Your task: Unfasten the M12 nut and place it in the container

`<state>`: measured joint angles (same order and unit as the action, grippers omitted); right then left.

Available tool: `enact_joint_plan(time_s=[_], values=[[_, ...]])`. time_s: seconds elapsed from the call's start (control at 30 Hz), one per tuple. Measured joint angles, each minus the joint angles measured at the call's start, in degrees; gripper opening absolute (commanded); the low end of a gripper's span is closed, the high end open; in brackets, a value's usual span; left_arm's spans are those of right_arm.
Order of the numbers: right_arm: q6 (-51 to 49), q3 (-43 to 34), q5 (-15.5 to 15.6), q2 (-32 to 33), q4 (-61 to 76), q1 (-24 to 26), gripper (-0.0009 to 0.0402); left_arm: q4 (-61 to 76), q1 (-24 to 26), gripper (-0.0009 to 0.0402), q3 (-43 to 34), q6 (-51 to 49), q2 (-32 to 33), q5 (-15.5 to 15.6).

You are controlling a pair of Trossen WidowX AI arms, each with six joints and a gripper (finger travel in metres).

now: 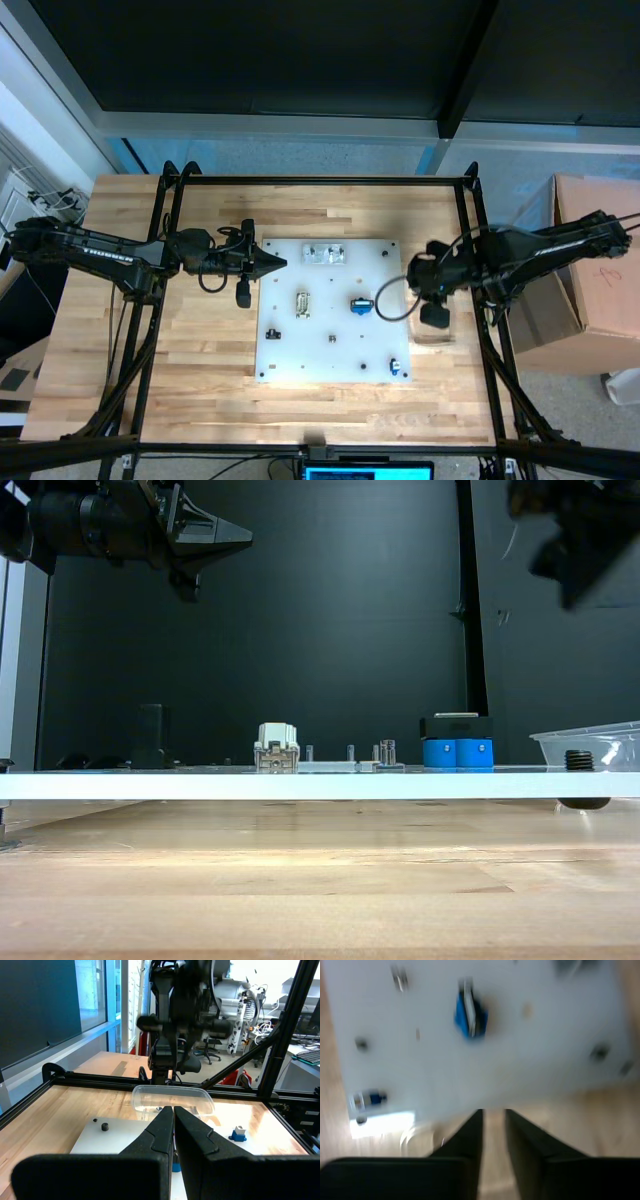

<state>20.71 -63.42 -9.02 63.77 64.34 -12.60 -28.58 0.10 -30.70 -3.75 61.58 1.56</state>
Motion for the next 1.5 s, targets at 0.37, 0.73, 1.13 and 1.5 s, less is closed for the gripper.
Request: enact_joint_plan(time_s=[0.37,0.73,1.13,1.5], values=[[-17.2,1.2,5.2,-0.7,-25.4,10.2,-0.0001,0.0,0.0,0.0,0.0,0.0,0.0,0.0],[-19.5,18.3,11.8,-4.6,-69.2,14.7,0.0,0.0,0.0,0.0,0.0,0.0,0.0,0.0],[-16.6,32.0,10.2,-4.9,-93.4,15.1,0.0,0.0,0.0,0.0,0.0,0.0,0.0,0.0],[-15.6,32.9,10.1,-4.5,-93.6,13.7,0.0,0.0,0.0,0.0,0.0,0.0,0.0,0.0]])
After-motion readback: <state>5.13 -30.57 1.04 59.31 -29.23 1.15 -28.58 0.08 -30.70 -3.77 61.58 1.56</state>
